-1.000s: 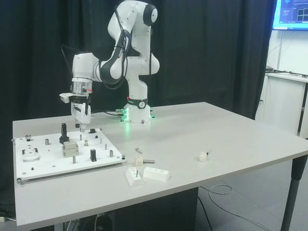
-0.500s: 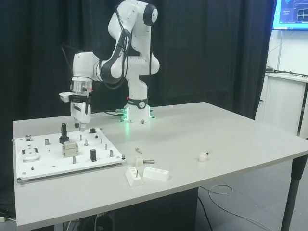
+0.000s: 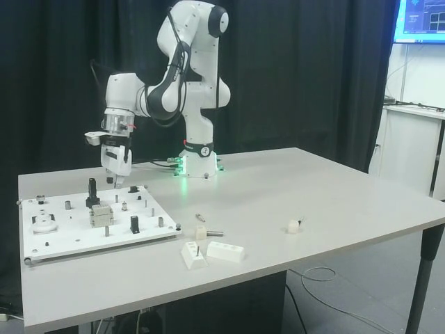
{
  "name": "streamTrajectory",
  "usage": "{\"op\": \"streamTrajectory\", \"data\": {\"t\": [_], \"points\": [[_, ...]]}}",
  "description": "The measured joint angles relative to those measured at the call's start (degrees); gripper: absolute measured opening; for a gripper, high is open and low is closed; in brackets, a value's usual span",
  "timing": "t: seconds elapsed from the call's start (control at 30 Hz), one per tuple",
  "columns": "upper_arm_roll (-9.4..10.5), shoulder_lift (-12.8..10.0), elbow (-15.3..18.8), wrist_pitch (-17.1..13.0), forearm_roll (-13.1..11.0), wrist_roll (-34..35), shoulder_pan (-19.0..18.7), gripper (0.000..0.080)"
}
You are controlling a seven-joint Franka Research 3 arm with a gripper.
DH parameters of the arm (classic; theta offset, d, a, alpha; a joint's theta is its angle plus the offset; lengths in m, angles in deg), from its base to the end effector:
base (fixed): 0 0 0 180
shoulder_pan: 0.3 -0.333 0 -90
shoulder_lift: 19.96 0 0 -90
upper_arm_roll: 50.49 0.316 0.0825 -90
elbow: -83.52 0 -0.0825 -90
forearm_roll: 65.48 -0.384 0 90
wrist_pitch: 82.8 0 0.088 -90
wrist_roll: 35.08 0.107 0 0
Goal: Pick square peg 1.
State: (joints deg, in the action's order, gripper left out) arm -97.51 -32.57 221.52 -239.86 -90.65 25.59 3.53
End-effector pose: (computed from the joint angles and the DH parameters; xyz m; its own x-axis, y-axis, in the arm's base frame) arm 0.3071 -0.4104 0.2695 -0.6732 -0.7392 0.0195 -0.7256 0.6551 -0.2106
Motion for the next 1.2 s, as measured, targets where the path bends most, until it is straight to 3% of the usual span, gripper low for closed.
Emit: {"op": "streamTrajectory", "data": {"t": [0.77,1.2], "points": [[0.04,0.58,-0.46,0.0,1.54,0.24,-3.98,0.08],[0.55,1.42,-2.78,0.0,8.58,-1.75,-9.36,0.08]]}}
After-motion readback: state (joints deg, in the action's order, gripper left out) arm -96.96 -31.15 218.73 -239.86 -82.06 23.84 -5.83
